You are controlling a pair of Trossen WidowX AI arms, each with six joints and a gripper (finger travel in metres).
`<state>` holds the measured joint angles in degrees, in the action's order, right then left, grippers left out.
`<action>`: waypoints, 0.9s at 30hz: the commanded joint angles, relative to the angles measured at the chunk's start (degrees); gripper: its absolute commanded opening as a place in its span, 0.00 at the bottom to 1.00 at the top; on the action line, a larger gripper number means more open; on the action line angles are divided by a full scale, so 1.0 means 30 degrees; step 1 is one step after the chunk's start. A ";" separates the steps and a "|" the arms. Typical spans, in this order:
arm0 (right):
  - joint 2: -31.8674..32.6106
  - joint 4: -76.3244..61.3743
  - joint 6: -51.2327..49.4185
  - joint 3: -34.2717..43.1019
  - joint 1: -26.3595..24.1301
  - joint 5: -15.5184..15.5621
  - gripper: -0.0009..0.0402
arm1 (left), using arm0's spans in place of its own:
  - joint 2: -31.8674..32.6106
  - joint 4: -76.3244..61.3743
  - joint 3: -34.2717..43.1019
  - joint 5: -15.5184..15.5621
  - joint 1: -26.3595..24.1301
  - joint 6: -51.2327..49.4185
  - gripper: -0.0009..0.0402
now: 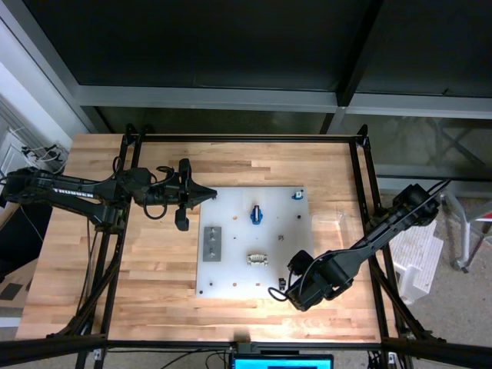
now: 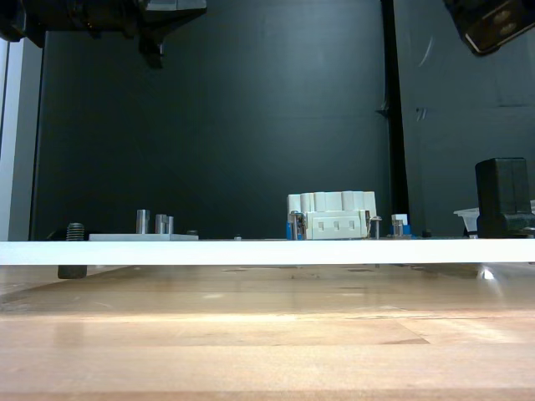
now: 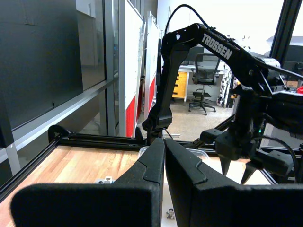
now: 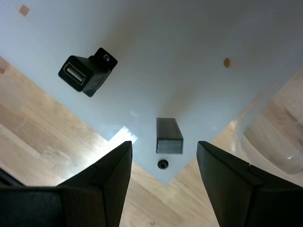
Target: Pick the 16mm bar and install on taskboard
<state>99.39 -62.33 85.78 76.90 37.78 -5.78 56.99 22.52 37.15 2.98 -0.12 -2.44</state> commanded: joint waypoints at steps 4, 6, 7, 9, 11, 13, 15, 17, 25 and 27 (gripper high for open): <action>-0.1086 -0.0532 -0.0517 0.0058 0.0000 0.0007 0.47 | 0.0000 0.0000 0.0000 -0.0007 0.0007 0.0007 0.02; -0.1457 -0.0590 -0.0918 0.0058 0.0000 0.0015 0.47 | 0.0000 0.0000 0.0000 -0.0007 0.0000 0.0007 0.02; -0.1654 -0.0612 -0.1115 0.0058 0.0000 0.0015 0.47 | 0.0000 0.0007 0.0000 -0.0007 0.0007 0.0007 0.02; -0.2011 -0.0692 -0.1581 0.0058 0.0000 0.0168 0.47 | 0.0000 0.0007 0.0000 -0.0007 0.0007 0.0007 0.02; -0.2324 -0.0831 -0.2346 0.0058 0.0000 0.0546 0.47 | 0.0000 0.0007 0.0000 -0.0007 0.0007 0.0007 0.02; -0.2586 -0.1086 -0.2994 0.0058 0.0000 0.0991 0.47 | 0.0000 0.0007 0.0000 -0.0007 0.0007 0.0007 0.02; -0.2834 -0.1304 -0.3745 0.0058 -0.0007 0.1333 0.47 | 0.0000 0.0000 0.0000 -0.0007 0.0007 0.0007 0.02; -0.3096 -0.1537 -0.4065 0.0058 -0.0007 0.1421 0.47 | 0.0000 0.0007 0.0000 -0.0007 0.0007 0.0007 0.02; -0.3708 -0.1581 -0.8342 0.0058 0.0015 0.1967 0.47 | 0.0000 0.0007 0.0000 -0.0007 0.0007 0.0007 0.02; -0.3818 -0.1588 -0.9005 0.0058 0.0015 0.1974 0.47 | 0.0000 0.0007 0.0000 -0.0007 0.0007 0.0007 0.02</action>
<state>88.18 -67.09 59.96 77.06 37.78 0.12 56.97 22.52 37.12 2.98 -0.12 -2.42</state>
